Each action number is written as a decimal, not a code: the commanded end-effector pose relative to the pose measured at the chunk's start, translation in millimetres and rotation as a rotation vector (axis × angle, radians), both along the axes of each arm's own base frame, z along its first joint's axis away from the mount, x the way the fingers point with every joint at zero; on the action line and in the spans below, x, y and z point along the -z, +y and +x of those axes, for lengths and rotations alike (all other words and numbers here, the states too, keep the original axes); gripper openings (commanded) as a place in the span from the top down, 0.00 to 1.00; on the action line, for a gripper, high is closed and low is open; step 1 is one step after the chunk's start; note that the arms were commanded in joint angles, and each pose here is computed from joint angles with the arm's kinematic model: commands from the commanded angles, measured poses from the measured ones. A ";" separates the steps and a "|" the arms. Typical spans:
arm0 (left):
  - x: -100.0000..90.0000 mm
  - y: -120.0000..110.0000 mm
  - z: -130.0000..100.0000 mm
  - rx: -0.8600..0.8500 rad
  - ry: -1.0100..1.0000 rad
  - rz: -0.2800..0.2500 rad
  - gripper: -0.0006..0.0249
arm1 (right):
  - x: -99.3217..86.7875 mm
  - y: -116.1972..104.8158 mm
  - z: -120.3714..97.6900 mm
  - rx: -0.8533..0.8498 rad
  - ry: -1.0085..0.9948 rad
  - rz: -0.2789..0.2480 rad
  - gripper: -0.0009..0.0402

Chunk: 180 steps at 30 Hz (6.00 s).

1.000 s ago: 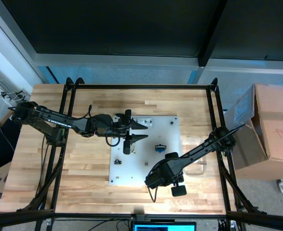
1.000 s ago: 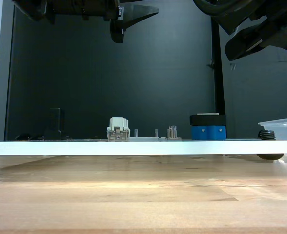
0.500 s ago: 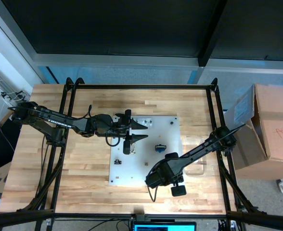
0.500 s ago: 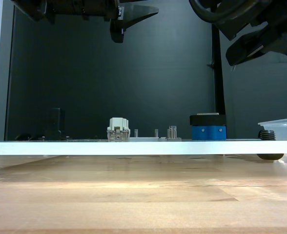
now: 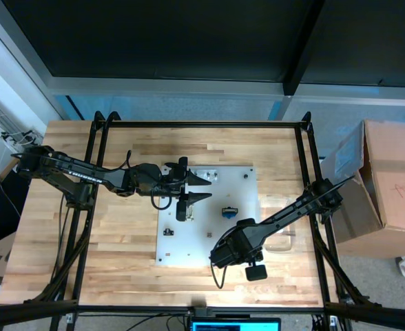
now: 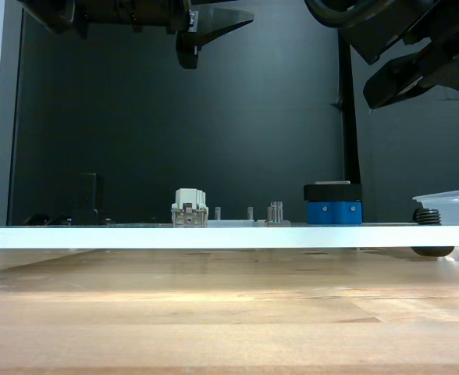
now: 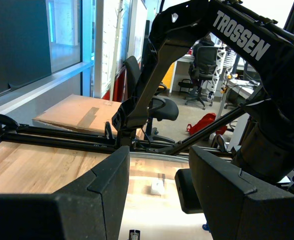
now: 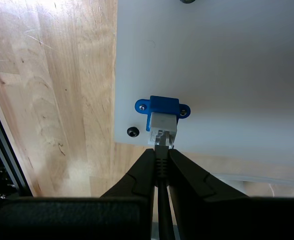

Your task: Pick the RJ45 connector and install on the taskboard

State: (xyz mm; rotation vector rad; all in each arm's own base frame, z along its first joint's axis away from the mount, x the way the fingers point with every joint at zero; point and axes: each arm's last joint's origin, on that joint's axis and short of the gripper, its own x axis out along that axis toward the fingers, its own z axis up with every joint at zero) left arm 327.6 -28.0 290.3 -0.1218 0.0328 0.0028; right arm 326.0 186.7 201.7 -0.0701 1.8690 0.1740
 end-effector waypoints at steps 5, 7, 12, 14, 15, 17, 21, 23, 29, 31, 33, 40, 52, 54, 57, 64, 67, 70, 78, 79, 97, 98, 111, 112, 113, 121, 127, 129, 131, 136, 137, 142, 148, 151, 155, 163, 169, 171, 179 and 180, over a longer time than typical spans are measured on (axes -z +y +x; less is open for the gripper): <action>-0.1 0.1 0.0 0.000 0.000 0.000 0.34 | -5.0 0.6 1.1 -0.004 -0.016 0.004 0.98; -0.2 0.0 0.0 0.000 -0.001 0.000 0.34 | -6.0 0.9 1.5 -0.009 -0.019 0.008 0.98; -0.2 0.0 0.0 0.000 -0.001 0.000 0.34 | -8.1 1.4 2.4 -0.010 -0.026 0.012 0.97; -0.2 0.0 0.0 0.000 -0.001 0.000 0.34 | -8.1 1.4 2.4 -0.010 -0.026 0.012 0.93; -0.2 0.0 0.0 0.000 -0.001 0.000 0.34 | -8.1 1.3 2.4 -0.007 -0.026 0.010 0.91; -0.2 0.1 0.0 0.000 -0.001 0.000 0.34 | -8.3 1.3 2.4 -0.002 -0.027 0.009 0.84; -0.2 0.1 0.0 0.000 -0.001 0.000 0.34 | -8.6 1.2 2.3 -0.002 -0.028 0.008 0.73; -0.1 0.0 0.0 0.000 0.000 0.000 0.34 | -12.3 0.4 0.9 0.000 -0.031 0.010 0.69; -0.1 0.1 0.0 0.000 0.000 0.000 0.34 | -24.7 -2.0 -4.9 -0.001 -0.041 0.013 0.63; -0.1 0.0 0.0 0.000 0.000 0.000 0.34 | -32.3 -3.5 -7.6 -0.004 -0.061 0.014 0.62; -0.2 0.1 0.0 0.000 -0.001 0.000 0.34 | -41.1 -6.3 -11.5 -0.009 -0.083 -0.003 0.61; -0.1 0.0 0.0 0.000 0.000 0.000 0.34 | -68.7 -15.0 -28.8 -0.021 -0.166 -0.021 0.60; -0.2 0.0 0.0 0.000 -0.001 0.000 0.34 | -87.1 -35.7 -72.2 0.046 -0.388 0.044 0.60; -0.2 0.0 0.0 0.000 -0.001 0.000 0.34 | -85.3 -38.6 -76.9 0.056 -0.413 0.058 0.60; -0.1 0.0 0.0 0.000 0.000 0.000 0.34 | -81.3 -41.3 -81.5 0.072 -0.426 0.058 0.60; -0.1 0.1 0.0 0.000 0.000 0.000 0.34 | -87.2 -46.0 -87.2 0.093 -0.473 0.042 0.63; -0.1 0.1 0.0 0.000 0.000 0.000 0.34 | -100.9 -58.3 -88.9 0.140 -0.587 0.016 0.67; -0.1 0.0 0.0 0.000 0.000 0.000 0.34 | -115.3 -75.2 -92.7 0.177 -0.705 0.026 0.71; -0.1 0.1 0.0 0.000 0.000 0.000 0.34 | -137.0 -122.4 -107.6 0.197 -1.050 0.077 0.84; -0.1 0.0 0.0 0.000 0.000 0.000 0.34 | -138.9 -127.4 -109.2 0.189 -1.093 0.075 0.86; -0.2 0.0 0.0 0.000 -0.001 0.000 0.34 | -136.7 -188.0 -140.6 0.180 -1.707 0.139 0.98; -0.2 0.0 0.0 0.000 -0.001 0.000 0.34 | -134.9 -188.1 -140.7 0.179 -1.723 0.140 0.98; -4.0 2.2 -12.1 -0.023 -0.009 0.073 0.99 | -106.5 -188.0 -136.5 0.176 -1.895 0.154 0.98; -4.8 2.6 -16.0 -0.022 -0.015 0.078 0.98 | -104.9 -188.0 -136.4 0.175 -1.897 0.153 0.98; -4.8 3.3 -19.4 -0.030 -0.018 0.079 0.96 | -103.3 -188.0 -136.2 0.174 -1.893 0.151 0.98; -5.3 10.4 -50.2 -0.060 -0.054 0.082 0.98 | -101.1 -188.6 -136.1 0.186 -1.903 0.125 0.98; -3.0 21.1 -64.2 -0.128 -0.058 0.080 0.98 | -97.8 -191.7 -132.0 0.212 -1.889 0.089 0.98; -4.1 24.2 -65.3 -0.130 -0.065 0.075 0.98 | -98.2 -193.1 -132.0 0.216 -1.893 0.085 0.98; -4.4 26.3 -65.4 -0.125 -0.068 0.071 0.98 | -98.9 -194.0 -132.1 0.218 -1.902 0.081 0.98; -5.5 27.8 -66.3 -0.113 -0.072 0.069 0.98 | -99.9 -199.5 -132.4 0.233 -1.913 0.059 0.98; -5.4 27.6 -66.2 -0.106 -0.071 0.066 0.98 | -99.9 -200.1 -132.4 0.232 -1.913 0.060 0.98; -4.6 26.8 -65.9 -0.081 -0.071 0.046 0.98 | -98.9 -201.5 -130.4 0.238 -1.911 0.070 0.98; -4.5 26.6 -65.9 -0.078 -0.071 0.029 0.98 | -97.6 -201.0 -128.7 0.236 -1.905 0.073 0.98; -4.5 26.8 -66.0 -0.079 -0.071 0.029 0.98 | -97.6 -200.8 -128.6 0.232 -1.904 0.077 0.98; -4.3 26.6 -65.9 -0.078 -0.070 0.028 0.98 | -97.6 -200.4 -128.6 0.228 -1.904 0.083 0.98; -4.5 26.8 -65.9 -0.078 -0.071 0.029 0.98 | -97.5 -200.5 -128.6 0.232 -1.902 0.084 0.98; -4.2 26.7 -65.9 -0.077 -0.068 0.029 0.98 | -96.3 -200.6 -128.7 0.233 -1.890 0.081 0.98; -4.1 26.7 -65.9 -0.077 -0.068 0.029 0.97 | -96.0 -200.6 -128.7 0.232 -1.887 0.079 0.98; -4.1 26.8 -65.9 -0.078 -0.068 0.029 0.98 | -96.0 -200.6 -128.7 0.232 -1.887 0.079 0.98; -4.1 26.8 -65.9 -0.078 -0.068 0.029 0.98 | -96.0 -200.6 -128.7 0.232 -1.887 0.079 0.98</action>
